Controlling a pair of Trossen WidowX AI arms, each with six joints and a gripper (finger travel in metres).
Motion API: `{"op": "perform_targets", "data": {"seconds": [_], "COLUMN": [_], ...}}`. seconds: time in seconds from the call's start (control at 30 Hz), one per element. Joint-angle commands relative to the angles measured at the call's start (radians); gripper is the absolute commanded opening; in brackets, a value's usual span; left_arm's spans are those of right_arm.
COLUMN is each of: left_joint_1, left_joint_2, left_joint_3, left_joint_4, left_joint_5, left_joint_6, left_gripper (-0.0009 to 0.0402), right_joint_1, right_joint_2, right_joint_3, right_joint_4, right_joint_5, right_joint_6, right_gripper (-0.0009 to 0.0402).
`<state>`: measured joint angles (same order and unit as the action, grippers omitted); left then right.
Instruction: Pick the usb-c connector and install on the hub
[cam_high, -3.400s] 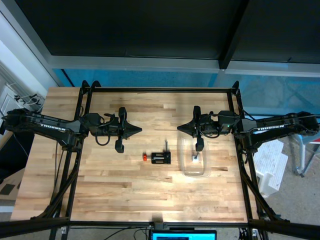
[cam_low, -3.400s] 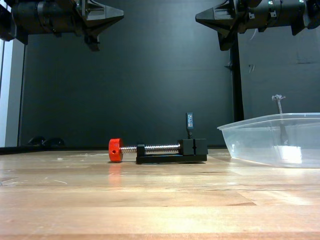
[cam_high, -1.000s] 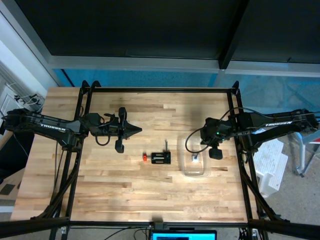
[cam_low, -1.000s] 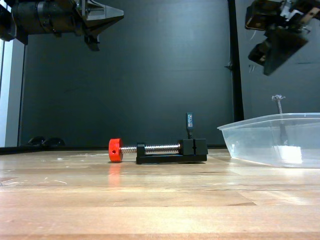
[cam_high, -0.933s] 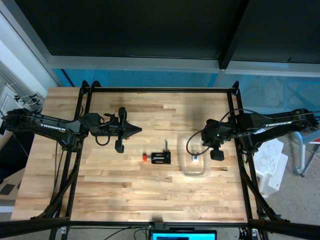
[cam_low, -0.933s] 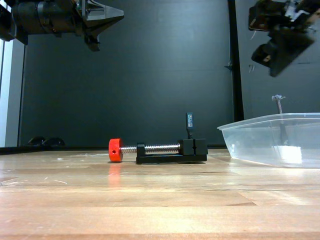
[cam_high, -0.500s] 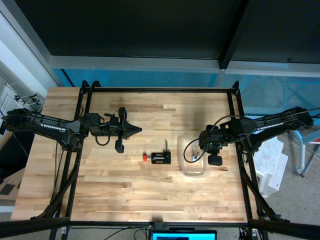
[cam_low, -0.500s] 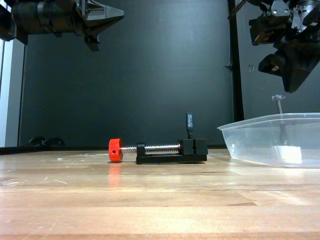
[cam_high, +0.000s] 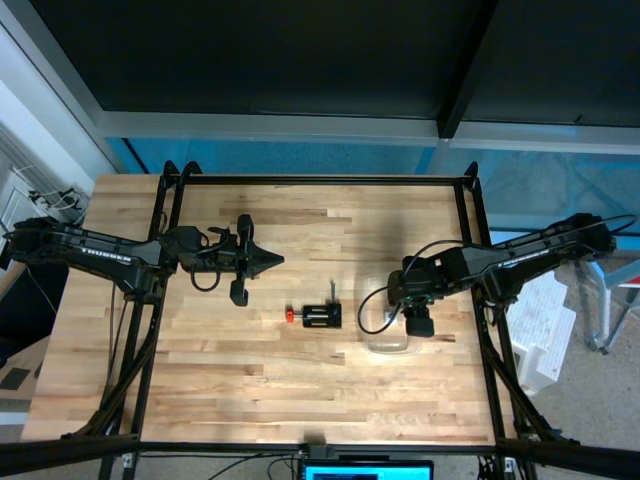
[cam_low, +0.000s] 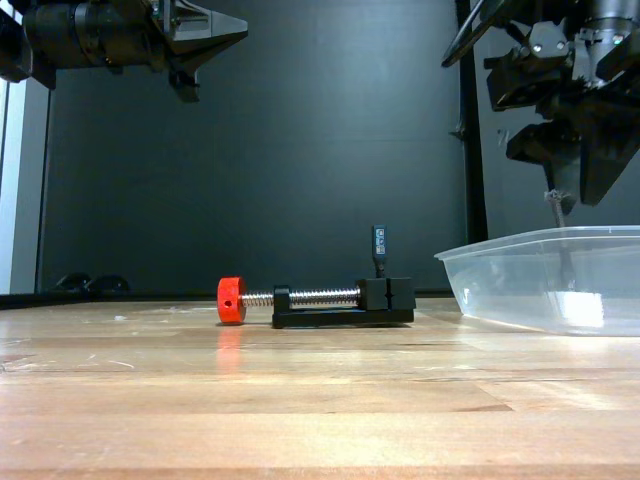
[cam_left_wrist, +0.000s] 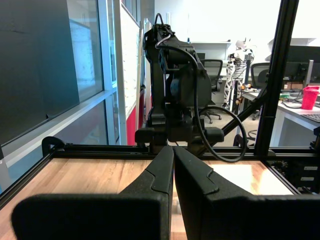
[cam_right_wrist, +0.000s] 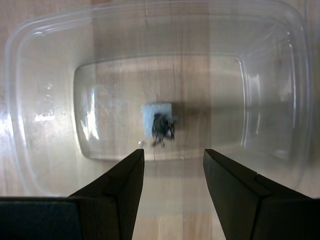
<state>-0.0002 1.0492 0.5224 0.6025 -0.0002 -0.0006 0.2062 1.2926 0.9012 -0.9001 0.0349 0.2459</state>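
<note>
Clear plastic tub sits on the bench in the high view, with the right end effector hanging directly above it. A black vise with a red knob lies just beside the tub, on the left arm's side. The left end effector is raised well apart from the tub, beyond the vise.

Low view: the usb-c connector stands upright inside the tub, a thin stem with a frayed top rising from a pale block on the tub floor. It is free, not held. The right end effector hangs just above the stem, with no contact visible. A small dark upright piece, likely the hub, is clamped in the vise.

Left wrist view: the left end effector's fingers are pressed together on nothing.

Right wrist view: the right end effector's fingers are spread wide and empty, aimed down into the tub. Connector and block sit mid-floor, and nothing else is seen inside.

Assessment: the connector appears light and small, with a rigid body and a pliable stub. Grip is best taken squarely on the stem below the fraying. The block may lift with it, and the thin tub may slide if nudged.
</note>
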Motion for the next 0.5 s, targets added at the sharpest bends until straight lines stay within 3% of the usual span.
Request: {"op": "perform_targets", "data": {"seconds": [0.03, 0.5], "left_joint_1": [0.0, 0.0], "left_joint_2": [0.0, 0.0], "left_joint_3": [0.0, 0.0], "left_joint_4": [0.0, 0.0], "left_joint_5": [0.0, 0.0], "left_joint_6": [0.0, 0.0], "left_gripper": [0.0, 0.0], "right_joint_1": [0.004, 0.03], "right_joint_2": [0.031, 0.097], "right_joint_3": [-0.002, -0.053], "right_joint_4": [0.018, 0.139], "right_joint_5": [0.0, 0.0], "right_joint_6": [0.0, 0.019], "right_gripper": [0.0164, 0.0165]}}
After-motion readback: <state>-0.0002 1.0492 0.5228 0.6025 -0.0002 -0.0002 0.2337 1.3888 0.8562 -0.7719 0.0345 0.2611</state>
